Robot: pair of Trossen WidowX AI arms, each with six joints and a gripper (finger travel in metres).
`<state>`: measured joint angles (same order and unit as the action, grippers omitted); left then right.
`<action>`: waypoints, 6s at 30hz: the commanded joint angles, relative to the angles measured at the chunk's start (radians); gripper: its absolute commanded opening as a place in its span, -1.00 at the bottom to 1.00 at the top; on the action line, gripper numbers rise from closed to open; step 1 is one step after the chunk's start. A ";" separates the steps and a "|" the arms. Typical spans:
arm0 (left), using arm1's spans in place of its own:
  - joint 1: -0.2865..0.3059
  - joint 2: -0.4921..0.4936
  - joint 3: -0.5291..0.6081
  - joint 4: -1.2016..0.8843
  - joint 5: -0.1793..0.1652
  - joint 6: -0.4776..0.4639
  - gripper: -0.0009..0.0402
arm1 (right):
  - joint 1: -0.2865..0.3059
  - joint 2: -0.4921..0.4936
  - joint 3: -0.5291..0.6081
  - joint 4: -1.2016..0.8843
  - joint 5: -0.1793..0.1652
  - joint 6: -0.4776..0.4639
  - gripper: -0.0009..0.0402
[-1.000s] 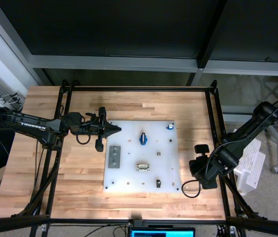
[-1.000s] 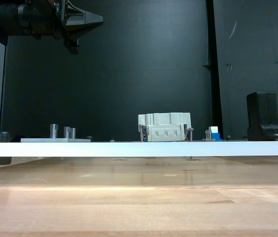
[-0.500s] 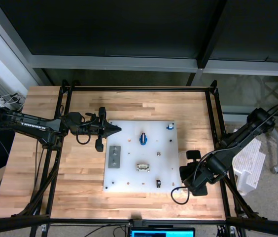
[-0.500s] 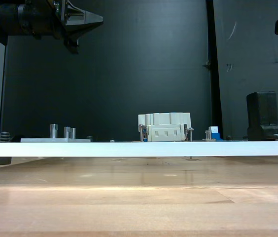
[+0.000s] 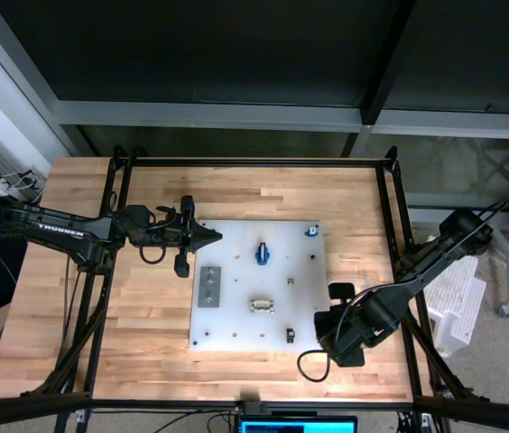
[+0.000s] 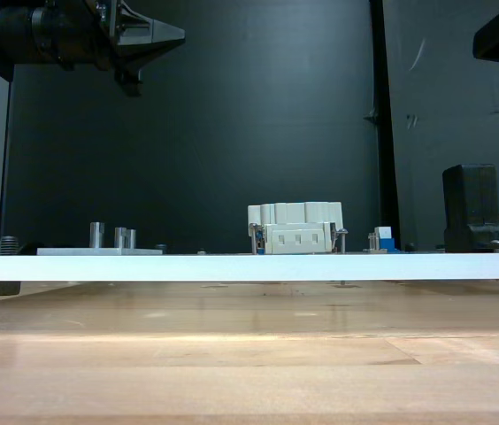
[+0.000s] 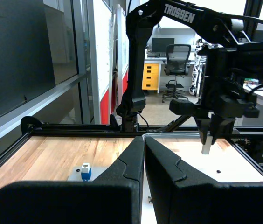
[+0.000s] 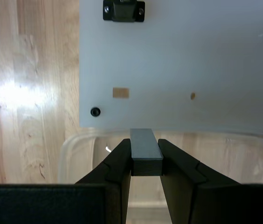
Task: Pick the 16mm bar and install on taskboard
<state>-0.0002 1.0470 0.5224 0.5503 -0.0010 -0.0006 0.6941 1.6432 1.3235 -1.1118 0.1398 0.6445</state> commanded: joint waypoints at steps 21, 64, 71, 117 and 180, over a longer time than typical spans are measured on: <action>0.000 0.000 0.000 0.000 0.000 0.000 -0.96 | -0.018 0.116 0.072 0.030 0.003 0.029 -0.89; 0.000 0.000 0.000 0.000 0.000 0.000 -0.96 | -0.016 0.148 -0.019 0.153 0.000 0.050 -0.89; 0.000 0.000 0.000 0.000 0.000 0.000 -0.96 | -0.016 0.148 -0.023 0.159 0.000 0.050 -0.89; 0.000 0.000 0.000 0.000 0.000 0.000 -0.96 | -0.017 0.148 -0.092 0.251 0.000 0.050 -0.89; 0.000 0.000 0.000 0.000 0.000 0.000 -0.96 | -0.140 -0.209 -0.097 0.237 0.079 -0.084 -0.73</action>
<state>-0.0002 1.0470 0.5224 0.5499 -0.0006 -0.0002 0.5617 1.4433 1.2320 -0.8761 0.2180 0.5716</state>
